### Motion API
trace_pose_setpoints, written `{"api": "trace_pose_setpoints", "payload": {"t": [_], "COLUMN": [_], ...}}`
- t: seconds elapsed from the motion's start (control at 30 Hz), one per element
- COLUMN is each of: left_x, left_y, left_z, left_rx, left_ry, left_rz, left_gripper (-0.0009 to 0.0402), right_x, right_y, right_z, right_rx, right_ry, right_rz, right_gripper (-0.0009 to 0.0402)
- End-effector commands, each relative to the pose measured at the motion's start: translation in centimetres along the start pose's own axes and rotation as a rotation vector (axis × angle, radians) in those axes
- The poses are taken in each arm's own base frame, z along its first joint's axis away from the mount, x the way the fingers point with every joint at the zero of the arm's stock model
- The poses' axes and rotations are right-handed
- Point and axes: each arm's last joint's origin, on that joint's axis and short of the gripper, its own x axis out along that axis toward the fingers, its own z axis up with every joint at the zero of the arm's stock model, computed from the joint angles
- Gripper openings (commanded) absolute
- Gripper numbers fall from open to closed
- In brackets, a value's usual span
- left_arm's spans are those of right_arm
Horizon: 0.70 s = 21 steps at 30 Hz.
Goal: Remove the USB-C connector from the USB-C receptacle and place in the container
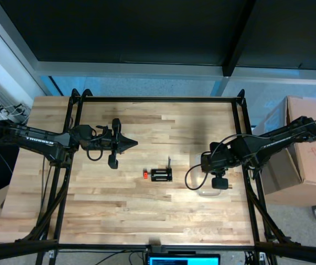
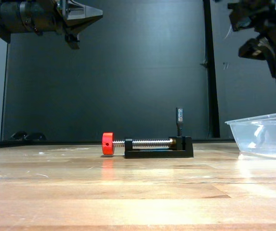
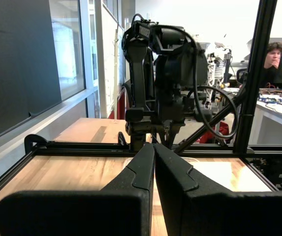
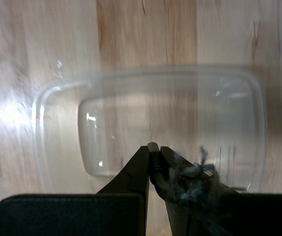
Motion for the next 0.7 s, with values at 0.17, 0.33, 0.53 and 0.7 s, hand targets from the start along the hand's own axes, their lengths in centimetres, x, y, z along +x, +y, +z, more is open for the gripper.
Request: {"api": "trace_pose_setpoints", "payload": {"t": [0.17,0.33,0.53,0.7], "left_x": [0.0,0.0,0.0,0.0], "left_y": [0.0,0.0,0.0,0.0], "left_z": [0.0,0.0,0.0,0.0], "left_rx": [0.0,0.0,0.0,0.0], "left_ry": [0.0,0.0,0.0,0.0], "left_rz": [0.0,0.0,0.0,0.0], "left_gripper": [0.0,0.0,0.0,0.0], "right_x": [1.3,2.5,4.9,6.0], "right_y": [-0.2,-0.2,-0.4,-0.6], "right_z": [-0.8,-1.2,-2.1,-2.9], "right_rx": [0.011,0.037,0.059,0.071], "right_ry": [0.022,0.032,0.028,0.06], "right_rz": [-0.008,-0.013,-0.011,-0.026], "right_gripper": [0.0,0.0008,0.0042,0.0072]}}
